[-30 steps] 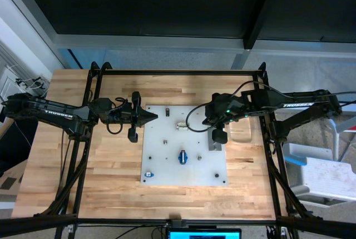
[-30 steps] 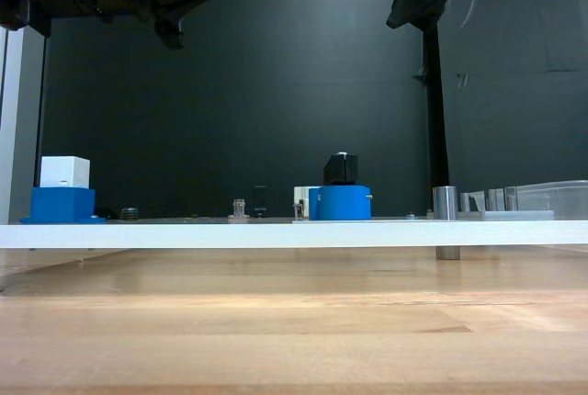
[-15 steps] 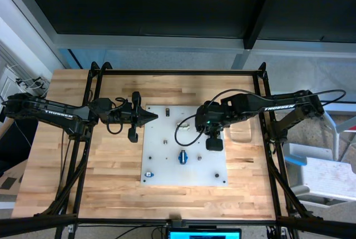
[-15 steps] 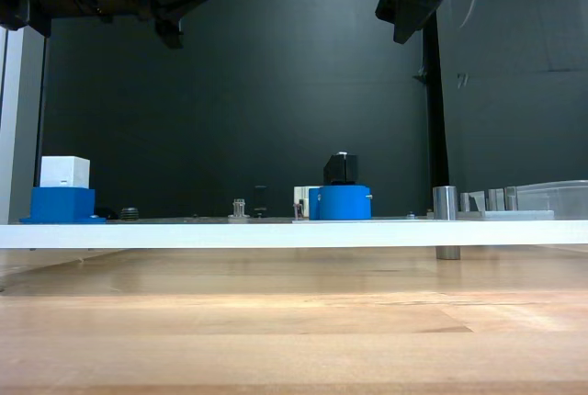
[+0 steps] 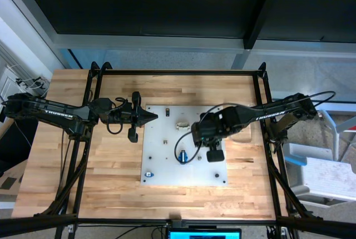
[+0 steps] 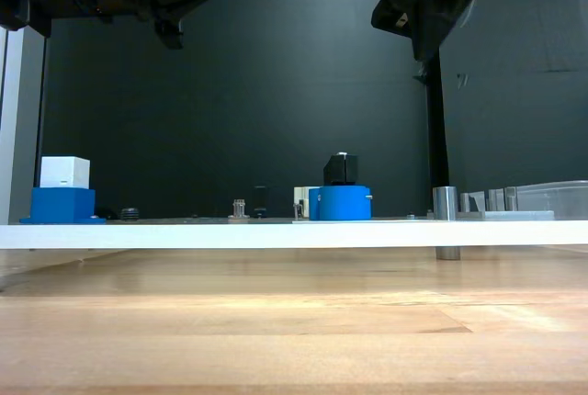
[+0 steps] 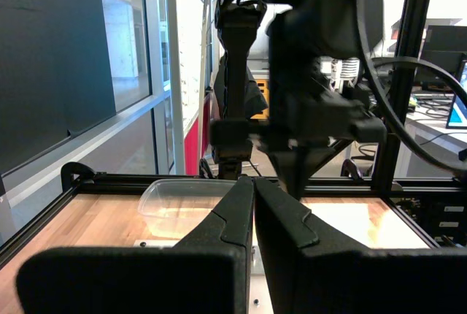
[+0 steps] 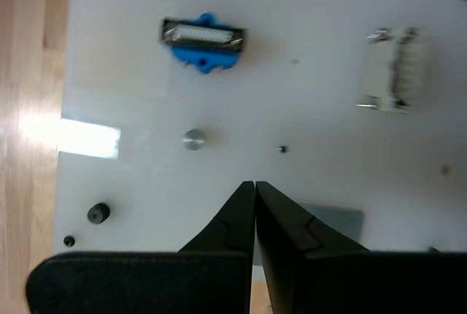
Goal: Pick the 16mm cylinder and place it in the container
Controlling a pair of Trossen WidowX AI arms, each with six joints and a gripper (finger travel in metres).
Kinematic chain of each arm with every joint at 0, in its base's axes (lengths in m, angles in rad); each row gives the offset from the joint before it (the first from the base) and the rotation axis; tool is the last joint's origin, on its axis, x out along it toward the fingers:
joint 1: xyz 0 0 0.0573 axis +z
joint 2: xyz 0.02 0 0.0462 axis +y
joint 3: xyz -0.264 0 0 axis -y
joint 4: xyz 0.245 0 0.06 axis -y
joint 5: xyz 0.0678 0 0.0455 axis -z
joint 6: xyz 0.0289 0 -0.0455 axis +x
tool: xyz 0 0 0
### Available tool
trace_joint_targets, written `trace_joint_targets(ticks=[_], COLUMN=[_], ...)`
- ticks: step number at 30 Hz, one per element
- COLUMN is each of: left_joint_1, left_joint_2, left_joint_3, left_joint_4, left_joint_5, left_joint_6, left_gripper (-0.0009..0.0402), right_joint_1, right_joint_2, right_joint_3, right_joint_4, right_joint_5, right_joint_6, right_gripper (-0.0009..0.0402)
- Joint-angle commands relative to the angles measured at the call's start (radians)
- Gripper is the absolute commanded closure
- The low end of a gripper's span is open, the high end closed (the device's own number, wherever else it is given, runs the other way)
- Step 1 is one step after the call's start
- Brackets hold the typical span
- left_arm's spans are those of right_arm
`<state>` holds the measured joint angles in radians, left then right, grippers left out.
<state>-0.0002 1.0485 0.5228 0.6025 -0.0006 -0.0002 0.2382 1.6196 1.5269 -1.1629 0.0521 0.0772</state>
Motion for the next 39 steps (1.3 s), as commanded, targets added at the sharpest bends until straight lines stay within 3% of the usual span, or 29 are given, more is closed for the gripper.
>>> trace_joint_targets(ticks=[1, 6, 15, 21, 39], left_joint_1=[0.000, 0.000, 0.000, 0.000, 0.000], left_joint_2=[0.000, 0.000, 0.000, 0.000, 0.000], left_joint_3=[0.000, 0.000, 0.000, 0.000, 0.000], left_joint_4=[0.000, 0.000, 0.000, 0.000, 0.000], left_joint_5=[0.000, 0.000, 0.000, 0.000, 0.000], left_joint_6=[0.000, 0.000, 0.000, 0.000, 0.000], left_gripper=[0.0393, 0.0393, 0.0393, 0.0393, 0.0393], right_joint_1=[0.016, 0.033, 0.056, 0.068, 0.085], right_joint_2=[0.018, 0.037, 0.082, 0.107, 0.179], right_joint_3=[0.000, 0.000, 0.000, -0.001, -0.027], right_joint_4=[0.003, 0.002, 0.006, 0.011, 0.060], right_joint_5=[0.001, 0.009, 0.010, 0.035, 0.054], right_joint_6=[-0.008, -0.009, -0.020, -0.035, -0.061], right_gripper=[0.0393, 0.0375, 0.0295, 0.0257, 0.0216])
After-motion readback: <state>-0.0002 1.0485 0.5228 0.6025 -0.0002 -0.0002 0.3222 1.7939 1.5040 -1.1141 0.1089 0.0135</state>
